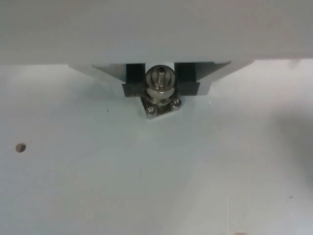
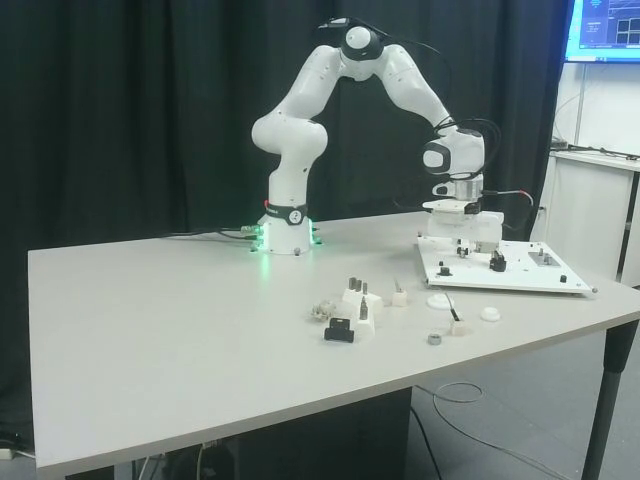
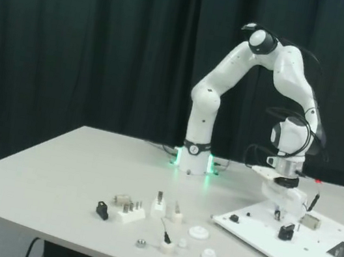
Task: Insert BNC.
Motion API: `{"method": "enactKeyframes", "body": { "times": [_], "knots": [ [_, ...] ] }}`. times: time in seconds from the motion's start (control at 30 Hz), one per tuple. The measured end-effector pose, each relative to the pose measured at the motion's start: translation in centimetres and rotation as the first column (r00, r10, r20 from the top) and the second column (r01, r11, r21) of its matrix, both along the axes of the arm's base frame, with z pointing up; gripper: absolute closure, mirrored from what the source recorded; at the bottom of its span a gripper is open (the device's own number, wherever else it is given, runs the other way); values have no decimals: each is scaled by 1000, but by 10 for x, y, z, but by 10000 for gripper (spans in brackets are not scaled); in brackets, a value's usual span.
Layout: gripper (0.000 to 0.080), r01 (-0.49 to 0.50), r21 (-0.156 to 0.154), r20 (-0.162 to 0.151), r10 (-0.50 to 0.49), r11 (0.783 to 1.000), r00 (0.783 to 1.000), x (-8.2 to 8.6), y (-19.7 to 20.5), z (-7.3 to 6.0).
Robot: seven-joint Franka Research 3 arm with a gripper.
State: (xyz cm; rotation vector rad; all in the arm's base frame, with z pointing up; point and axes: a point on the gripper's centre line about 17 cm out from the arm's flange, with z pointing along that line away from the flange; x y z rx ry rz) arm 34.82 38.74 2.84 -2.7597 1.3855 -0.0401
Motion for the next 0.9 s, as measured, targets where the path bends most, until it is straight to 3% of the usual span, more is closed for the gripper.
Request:
{"method": "enactKeyframes", "body": {
  "times": [0.57,0.6,0.77,0.8,0.9],
  "knots": [
    [678,14,-9,-1,-14,1000,1000,-3,-1,-2],
    [203,13,-9,-1,-13,1000,1000,-3,-1,-2],
    [203,13,-9,4,-12,1000,1000,-2,-1,0],
    [38,13,-8,6,-13,1000,1000,-1,-1,1],
    [38,14,-5,11,-14,1000,1000,1,-1,5]
  ]
}}
